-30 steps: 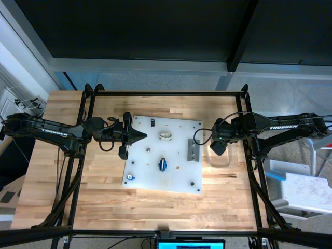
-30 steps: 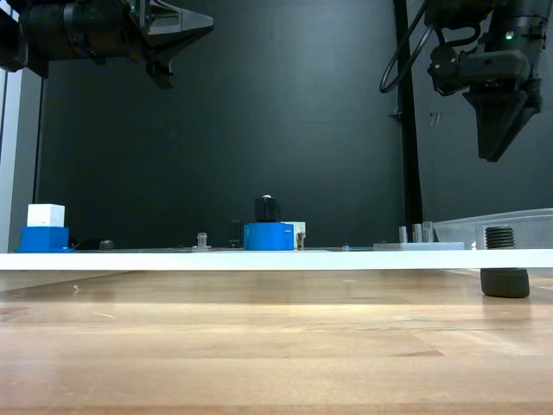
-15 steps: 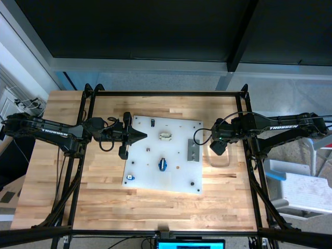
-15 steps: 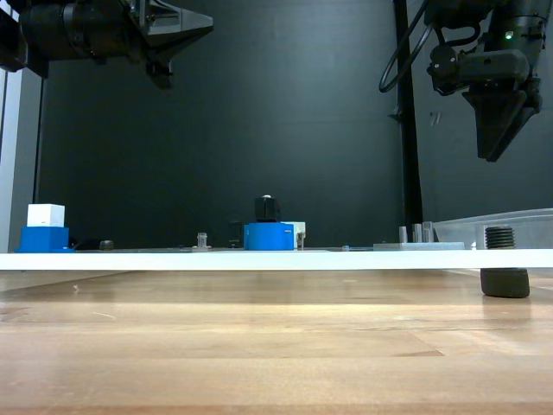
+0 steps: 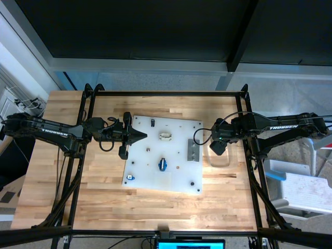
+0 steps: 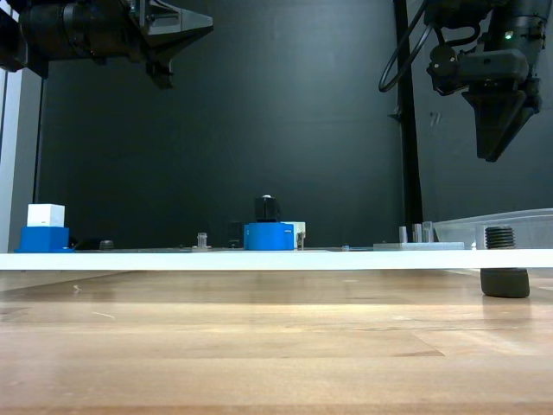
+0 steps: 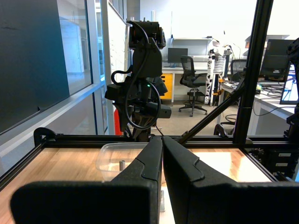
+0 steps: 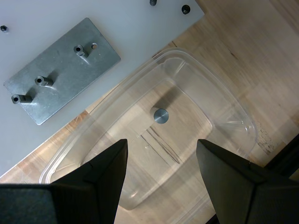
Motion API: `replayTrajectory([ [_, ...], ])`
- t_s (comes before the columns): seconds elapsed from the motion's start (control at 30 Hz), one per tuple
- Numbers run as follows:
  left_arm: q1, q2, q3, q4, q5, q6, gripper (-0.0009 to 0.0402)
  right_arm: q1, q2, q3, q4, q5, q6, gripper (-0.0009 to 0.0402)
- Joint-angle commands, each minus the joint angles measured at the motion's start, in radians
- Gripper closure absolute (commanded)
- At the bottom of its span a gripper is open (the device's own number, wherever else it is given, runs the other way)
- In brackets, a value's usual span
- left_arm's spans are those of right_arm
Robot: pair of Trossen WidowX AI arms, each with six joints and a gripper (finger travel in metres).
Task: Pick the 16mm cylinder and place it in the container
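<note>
Nothing visible has shifted over the last 1 s: the 2 arms sit as before in the high view, and the low view matches too. The right pincer (image 5: 218, 147) hangs over the container (image 8: 219, 100), fingers spread wide w/ nothing between them. The 16mm cylinder (image 8: 161, 115) stands upright on the container's floor, approx. mid-tray and apart from the walls. So the drop looks done & the task is prob. complete. What's left is likely just pulling the right arm clear. The left pincer (image 7: 162, 140) is clenched on nothing, held high over the left edge of the task board (image 5: 155, 176), pointing right.

Hard to see: in the high view the right pincer covers much of the container, so the cylinder can't be picked out there. In the low view only the container's rim shows at the right edge, and the peg isn't distinguishable. The grey metal block (image 8: 60, 70) lies on the board, just left of the container.
</note>
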Motion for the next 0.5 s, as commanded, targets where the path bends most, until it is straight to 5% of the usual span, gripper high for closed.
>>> replayTrajectory([
  [0.03,0.000,0.000,0.000,0.000,0.000,0.000,0.0393,0.000,0.000,0.000,0.000,0.000,0.001,0.0189],
  [0.5,0.000,0.000,0.000,0.000,0.000,0.000,0.0393,0.000,0.000,0.000,0.006,0.001,0.001,0.0189],
])
